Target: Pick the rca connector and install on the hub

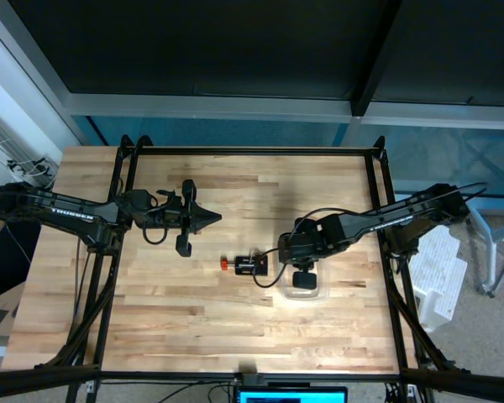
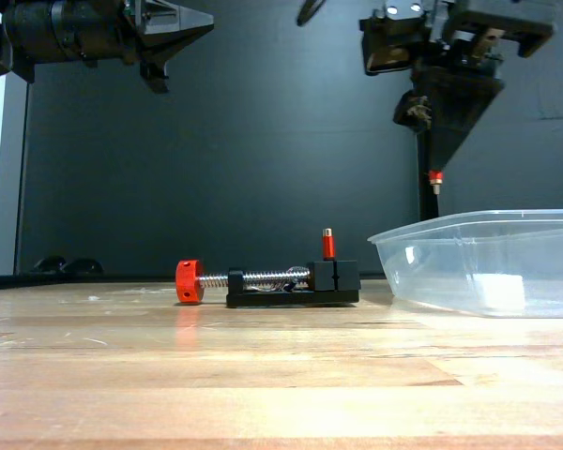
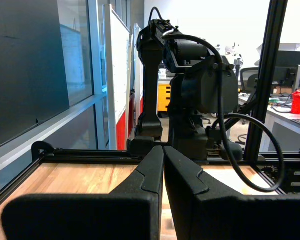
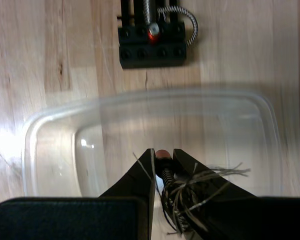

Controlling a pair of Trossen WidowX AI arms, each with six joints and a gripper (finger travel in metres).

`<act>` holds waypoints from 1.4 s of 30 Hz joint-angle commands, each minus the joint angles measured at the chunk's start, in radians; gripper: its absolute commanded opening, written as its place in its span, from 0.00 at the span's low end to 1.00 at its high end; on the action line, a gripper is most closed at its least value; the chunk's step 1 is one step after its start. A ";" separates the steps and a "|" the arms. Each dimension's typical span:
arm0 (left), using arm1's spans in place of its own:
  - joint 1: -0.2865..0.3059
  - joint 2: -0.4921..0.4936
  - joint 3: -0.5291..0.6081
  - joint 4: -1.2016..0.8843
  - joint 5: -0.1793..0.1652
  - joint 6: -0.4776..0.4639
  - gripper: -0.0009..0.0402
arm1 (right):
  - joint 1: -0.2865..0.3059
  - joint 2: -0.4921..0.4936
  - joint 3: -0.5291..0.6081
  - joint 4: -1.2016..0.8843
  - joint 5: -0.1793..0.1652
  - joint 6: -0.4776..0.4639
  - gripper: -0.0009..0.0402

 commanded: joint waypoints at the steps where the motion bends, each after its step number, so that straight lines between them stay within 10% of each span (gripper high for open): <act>1: 0.000 0.000 0.000 -0.002 0.000 0.000 0.02 | -0.005 0.035 0.035 0.000 0.001 -0.001 0.02; 42: 0.000 0.000 0.000 0.000 0.000 0.000 0.02 | -0.048 0.353 0.354 -0.012 0.000 -0.079 0.02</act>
